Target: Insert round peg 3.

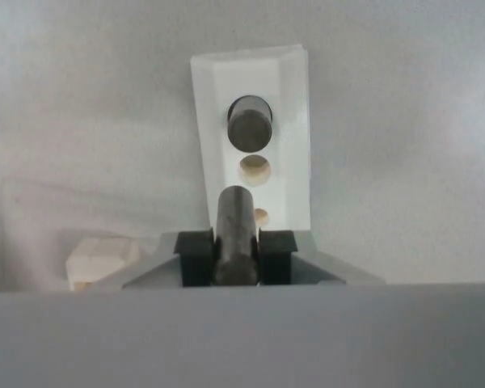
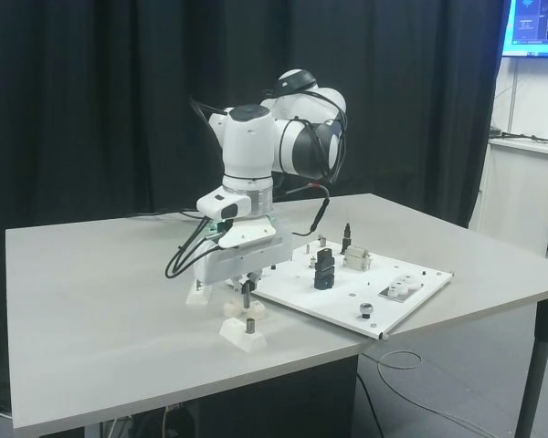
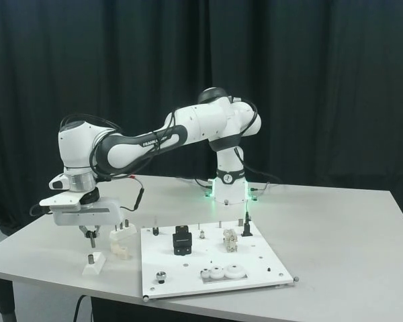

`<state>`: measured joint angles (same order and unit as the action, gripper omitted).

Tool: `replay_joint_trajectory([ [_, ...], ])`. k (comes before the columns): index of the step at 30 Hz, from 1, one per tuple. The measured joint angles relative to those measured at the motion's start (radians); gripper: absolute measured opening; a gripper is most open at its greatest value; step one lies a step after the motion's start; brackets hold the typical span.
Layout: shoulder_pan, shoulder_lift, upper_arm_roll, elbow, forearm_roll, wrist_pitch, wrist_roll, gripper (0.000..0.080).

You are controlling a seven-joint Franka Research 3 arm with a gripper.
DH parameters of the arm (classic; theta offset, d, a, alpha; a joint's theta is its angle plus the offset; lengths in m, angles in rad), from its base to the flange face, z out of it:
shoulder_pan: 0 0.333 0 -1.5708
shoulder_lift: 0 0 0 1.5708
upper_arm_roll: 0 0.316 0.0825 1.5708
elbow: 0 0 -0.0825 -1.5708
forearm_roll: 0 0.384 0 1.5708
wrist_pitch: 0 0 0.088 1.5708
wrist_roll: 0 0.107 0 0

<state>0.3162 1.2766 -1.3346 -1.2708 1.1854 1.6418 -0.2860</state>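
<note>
My gripper [image 1: 235, 257] is shut on a grey round peg [image 1: 235, 230], held upright between the black fingertips. Below it lies a small white holder block [image 1: 287, 129] with three round holes in a row. The largest hole holds another grey peg [image 1: 250, 127]; the middle hole [image 1: 254, 170] and the smallest hole [image 1: 262, 216] stand unfilled. The held peg hangs above the block, near its smaller holes. In the first room view the gripper [image 2: 247, 290] hovers just over the white block [image 2: 242, 332], and the second room view shows the gripper [image 3: 88, 235] above the block [image 3: 93, 265].
A second white block [image 1: 101, 260] sits beside the gripper, seen also as the white block [image 3: 121, 243] with pins. A white assembly board [image 3: 215, 265] with black and grey parts lies to the side on the grey table [image 2: 91, 301]. Cables trail from the wrist.
</note>
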Motion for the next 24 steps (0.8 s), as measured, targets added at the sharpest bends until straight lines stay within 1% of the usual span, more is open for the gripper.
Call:
replay_joint_trajectory([
  [8,0.0,0.0,0.005,0.0,0.002,0.008,0.0,0.0112],
  [13,0.002,0.0,0.006,0.0,0.012,0.005,0.0,0.0112],
  [17,0.008,-0.001,0.006,0.0,0.02,-0.009,0.0,0.0112],
  [24,0.025,-0.011,0.003,0.001,0.02,-0.052,0.018,0.0112],
])
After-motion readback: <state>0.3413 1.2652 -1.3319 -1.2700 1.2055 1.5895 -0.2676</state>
